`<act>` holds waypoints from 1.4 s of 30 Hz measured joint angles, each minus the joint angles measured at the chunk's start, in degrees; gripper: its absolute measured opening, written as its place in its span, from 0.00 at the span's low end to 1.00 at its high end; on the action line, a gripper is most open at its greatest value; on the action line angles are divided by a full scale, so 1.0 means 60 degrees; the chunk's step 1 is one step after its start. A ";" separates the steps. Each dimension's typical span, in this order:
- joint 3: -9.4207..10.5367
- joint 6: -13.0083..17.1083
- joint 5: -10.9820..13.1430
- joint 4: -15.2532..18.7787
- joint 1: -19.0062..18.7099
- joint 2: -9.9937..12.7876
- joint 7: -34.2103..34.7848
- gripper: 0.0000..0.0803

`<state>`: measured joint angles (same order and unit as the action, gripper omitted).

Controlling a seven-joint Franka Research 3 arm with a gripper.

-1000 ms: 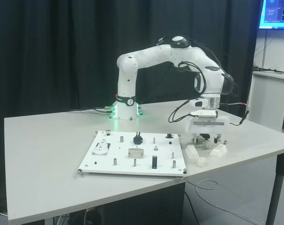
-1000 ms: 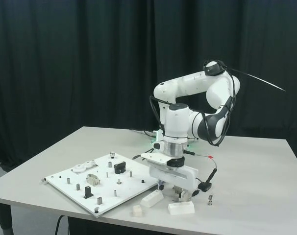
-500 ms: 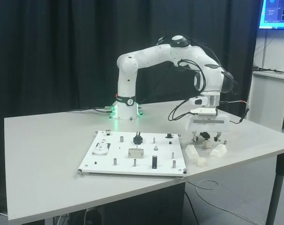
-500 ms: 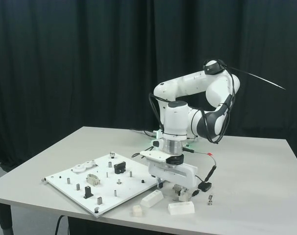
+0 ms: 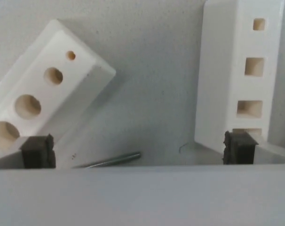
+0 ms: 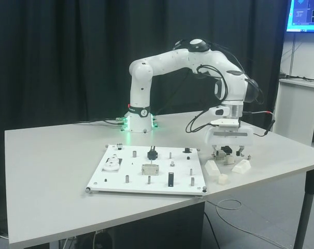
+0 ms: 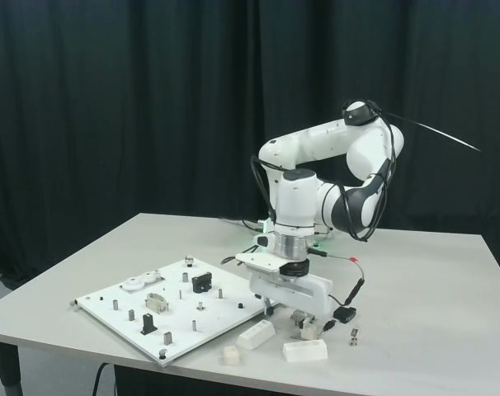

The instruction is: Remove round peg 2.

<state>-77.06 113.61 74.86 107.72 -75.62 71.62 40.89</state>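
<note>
Tool (image 5: 138,150) hangs low above the grey counter (image 6: 48,155), off the edge of the flat white peg board (image 6: 120,179) on the side away from the arm's green-lit base (image 6: 139,123). Its two black pads (image 5: 37,151) are spread wide apart with nothing between them.

A thin grey metal rod (image 5: 112,160) lies flat on the counter in the gap between the pads, touching neither. Judging by where it lies, this is probably round peg 2, already out and put down; can't confirm from its shape alone.

Two white plastic holder blocks sit near the rod. The white block with a row of round holes (image 5: 43,101) is tilted, and all the holes that show are empty. The white block with a row of square holes (image 5: 243,75) is just beside the other pad, its holes also empty as far as visible. The room views show several white blocks (image 7: 304,351) grouped under the tool, plus a small white cube (image 7: 230,355) near the board's corner.

Several short grey pegs and black parts stand upright on the board, well apart from the tool.

Progress: if the loose rod is the peg, removal looks done and only the retreat upward is left. If peg 2 is one of the pegs on the board, the grasp and pull are not yet begun. The first reading seems more likely.
</note>
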 joint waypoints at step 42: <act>-0.0407 0.0819 -0.0210 -0.0186 0.1000 0.0002 -0.0304 1.00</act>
<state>-79.50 118.53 73.59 106.60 -69.61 71.63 39.07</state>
